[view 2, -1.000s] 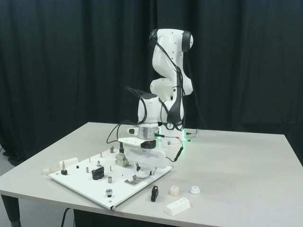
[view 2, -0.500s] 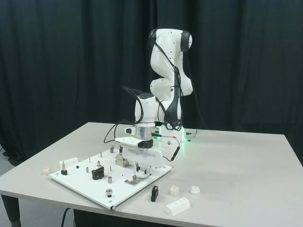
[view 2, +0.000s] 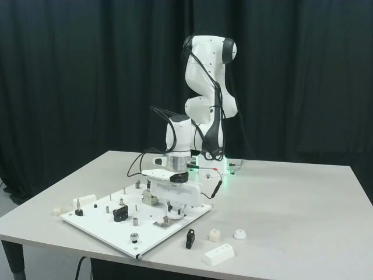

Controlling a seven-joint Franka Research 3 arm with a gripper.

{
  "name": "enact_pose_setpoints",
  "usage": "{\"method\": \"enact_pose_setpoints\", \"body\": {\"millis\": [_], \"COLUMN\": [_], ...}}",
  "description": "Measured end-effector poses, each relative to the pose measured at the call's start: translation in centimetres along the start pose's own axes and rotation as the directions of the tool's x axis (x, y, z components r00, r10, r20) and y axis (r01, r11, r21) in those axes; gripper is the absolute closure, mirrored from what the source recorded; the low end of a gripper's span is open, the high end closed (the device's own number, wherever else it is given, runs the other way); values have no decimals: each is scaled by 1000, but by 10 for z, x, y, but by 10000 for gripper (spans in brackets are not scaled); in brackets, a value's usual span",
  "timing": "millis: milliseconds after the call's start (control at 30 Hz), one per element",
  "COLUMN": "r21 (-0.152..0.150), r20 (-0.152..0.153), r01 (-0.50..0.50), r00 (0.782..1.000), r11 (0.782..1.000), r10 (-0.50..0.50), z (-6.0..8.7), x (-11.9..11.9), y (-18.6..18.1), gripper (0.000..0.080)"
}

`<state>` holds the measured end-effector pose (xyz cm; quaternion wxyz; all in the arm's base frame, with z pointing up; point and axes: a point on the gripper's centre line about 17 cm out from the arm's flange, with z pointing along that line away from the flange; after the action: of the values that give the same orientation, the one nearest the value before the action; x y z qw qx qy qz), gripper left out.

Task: Remove large gear.

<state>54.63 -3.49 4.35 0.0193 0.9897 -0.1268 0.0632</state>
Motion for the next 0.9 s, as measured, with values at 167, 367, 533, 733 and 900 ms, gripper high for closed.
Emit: {"method": "enact_pose_setpoints", "body": {"millis": [167, 367, 533, 733, 900], "r21": [5, 16, 28, 37, 40], "r20": [6, 7, 22, 40, 44], "r01": [19, 16, 18, 20, 21], "r00": [1000, 1000, 1000, 999, 999], "r11": [1000, 1000, 999, 999, 999], "r10": [-19, -16, -18, -22, -23], "z": [-6, -23, -40, -56, -63], "x": [1, 5, 6, 5, 6], "y": [0, 1, 1, 2, 2], "gripper": [472, 472, 472, 472, 472]}}
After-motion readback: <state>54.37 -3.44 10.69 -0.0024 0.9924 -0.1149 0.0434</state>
